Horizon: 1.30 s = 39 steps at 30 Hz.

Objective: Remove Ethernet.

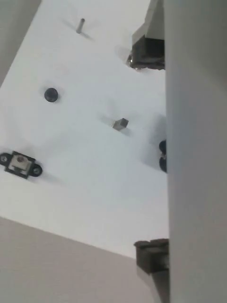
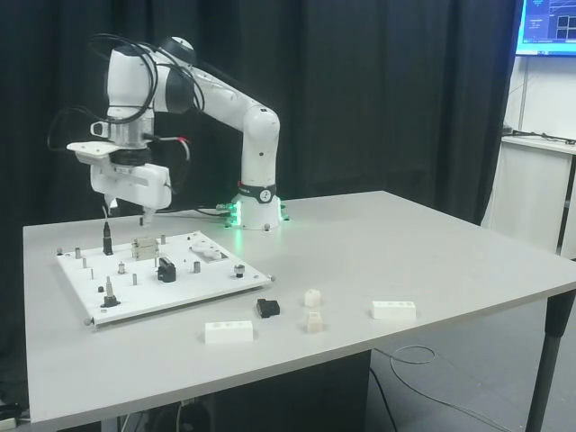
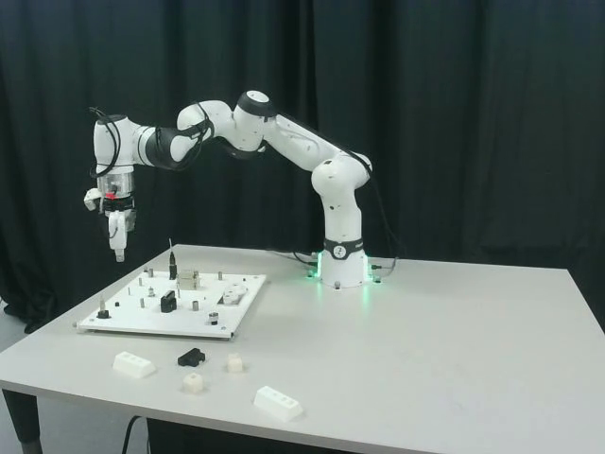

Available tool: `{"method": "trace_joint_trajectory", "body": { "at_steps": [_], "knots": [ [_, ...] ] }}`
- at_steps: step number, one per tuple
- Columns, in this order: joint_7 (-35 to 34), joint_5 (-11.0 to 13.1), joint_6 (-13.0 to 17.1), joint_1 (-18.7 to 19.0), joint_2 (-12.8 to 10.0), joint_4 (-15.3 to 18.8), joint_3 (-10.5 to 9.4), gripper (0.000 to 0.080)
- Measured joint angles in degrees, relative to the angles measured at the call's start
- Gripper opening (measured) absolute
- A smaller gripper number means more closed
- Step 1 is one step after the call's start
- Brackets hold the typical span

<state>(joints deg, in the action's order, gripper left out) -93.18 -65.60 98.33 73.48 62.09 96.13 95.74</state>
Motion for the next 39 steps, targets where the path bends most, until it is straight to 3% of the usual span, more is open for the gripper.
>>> {"method": "trace_joint_trajectory", "body": {
  "at_steps": [16,39],
  "knots": [
    [-20.8,-1.8,6.0,-0.1,0.1,1.7,2.74,0.08],
    [-22.8,-2.7,13.8,0.2,0.3,1.9,9.15,0.08]
  ]
}}
